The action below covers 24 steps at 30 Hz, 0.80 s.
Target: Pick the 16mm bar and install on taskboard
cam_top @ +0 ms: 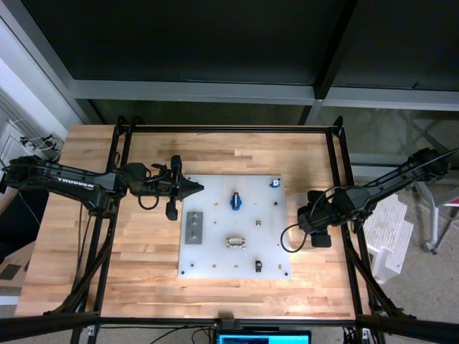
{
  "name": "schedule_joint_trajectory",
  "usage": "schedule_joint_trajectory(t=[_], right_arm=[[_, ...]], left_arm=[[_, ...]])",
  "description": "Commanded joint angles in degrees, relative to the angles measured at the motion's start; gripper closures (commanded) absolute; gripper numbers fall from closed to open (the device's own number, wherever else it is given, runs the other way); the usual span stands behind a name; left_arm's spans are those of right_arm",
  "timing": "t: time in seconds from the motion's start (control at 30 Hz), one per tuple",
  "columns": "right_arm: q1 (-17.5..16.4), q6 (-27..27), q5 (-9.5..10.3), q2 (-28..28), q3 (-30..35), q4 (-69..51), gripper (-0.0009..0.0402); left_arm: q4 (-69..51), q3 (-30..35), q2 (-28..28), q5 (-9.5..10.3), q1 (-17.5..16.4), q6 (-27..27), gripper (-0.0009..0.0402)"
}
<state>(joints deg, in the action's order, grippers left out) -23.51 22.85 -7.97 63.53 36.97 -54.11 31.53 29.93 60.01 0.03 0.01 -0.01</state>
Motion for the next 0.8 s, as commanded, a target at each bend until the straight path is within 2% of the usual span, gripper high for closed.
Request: schedule_joint_trajectory(t=[0.03,0.33,0.8], right_arm=[[-0.07,0.09,-0.02,0.13,-1.03,1.11,0.0181],[-0.15,0.24,-0.04,1.68,-2.19,3.89,0.0187],[-0.13,0.20,-0.63,1.40,-2.27,3.80,0.0255]], left_arm=[[0.00,0.02,0.00,0.00,0.00,0.00,0.0393],[0.00,0.02,0.00,0.00,0.00,0.00,0.0393],[0.00,0.02,0.00,0.00,-0.02,0.00,0.0393]])
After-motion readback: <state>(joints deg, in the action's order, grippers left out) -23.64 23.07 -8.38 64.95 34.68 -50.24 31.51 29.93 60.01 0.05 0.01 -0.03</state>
